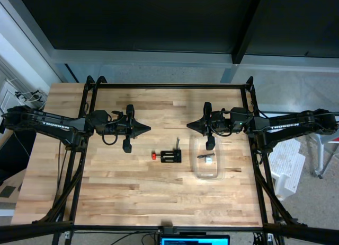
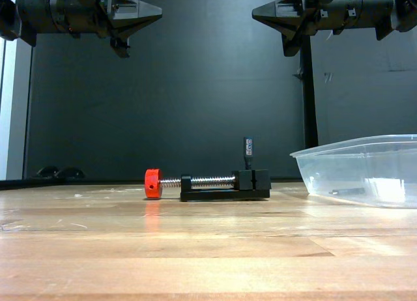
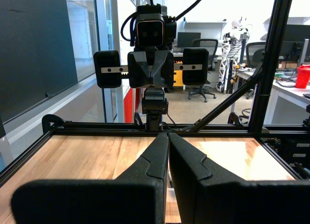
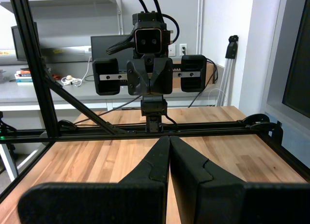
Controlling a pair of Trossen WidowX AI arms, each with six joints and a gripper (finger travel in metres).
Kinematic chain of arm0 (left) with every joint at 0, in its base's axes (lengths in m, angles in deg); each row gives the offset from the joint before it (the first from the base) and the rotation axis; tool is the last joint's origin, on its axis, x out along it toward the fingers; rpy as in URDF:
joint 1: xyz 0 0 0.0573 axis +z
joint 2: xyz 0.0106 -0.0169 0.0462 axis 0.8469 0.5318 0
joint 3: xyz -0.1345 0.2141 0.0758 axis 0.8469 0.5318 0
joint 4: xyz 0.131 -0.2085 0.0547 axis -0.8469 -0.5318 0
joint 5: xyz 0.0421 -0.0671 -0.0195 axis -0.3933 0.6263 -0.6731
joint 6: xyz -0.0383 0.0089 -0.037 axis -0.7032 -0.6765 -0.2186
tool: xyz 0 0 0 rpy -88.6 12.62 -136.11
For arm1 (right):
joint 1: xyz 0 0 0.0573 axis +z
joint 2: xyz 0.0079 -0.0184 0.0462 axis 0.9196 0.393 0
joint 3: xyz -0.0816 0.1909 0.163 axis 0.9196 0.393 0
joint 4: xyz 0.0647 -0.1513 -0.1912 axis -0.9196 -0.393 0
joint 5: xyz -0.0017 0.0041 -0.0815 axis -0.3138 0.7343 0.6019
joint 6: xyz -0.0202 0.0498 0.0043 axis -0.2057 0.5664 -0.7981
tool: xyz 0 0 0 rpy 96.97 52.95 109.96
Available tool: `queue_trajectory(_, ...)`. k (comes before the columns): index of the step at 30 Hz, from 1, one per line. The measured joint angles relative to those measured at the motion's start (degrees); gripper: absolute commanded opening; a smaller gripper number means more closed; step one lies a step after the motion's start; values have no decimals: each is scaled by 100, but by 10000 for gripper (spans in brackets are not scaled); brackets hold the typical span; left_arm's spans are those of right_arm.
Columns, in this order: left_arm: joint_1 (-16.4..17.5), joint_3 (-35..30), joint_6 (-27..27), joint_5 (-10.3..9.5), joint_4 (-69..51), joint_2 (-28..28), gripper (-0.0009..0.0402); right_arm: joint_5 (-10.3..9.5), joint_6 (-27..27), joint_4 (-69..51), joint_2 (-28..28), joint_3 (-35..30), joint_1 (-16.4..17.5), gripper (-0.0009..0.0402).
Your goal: Remove the USB-C connector from taskboard and place in the container
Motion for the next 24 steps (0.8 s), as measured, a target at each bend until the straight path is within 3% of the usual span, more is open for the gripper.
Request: queue_trajectory(24, 0, 0, 0, 0, 0, 0, 0, 0, -7, -48, 0, 0, 0, 0)
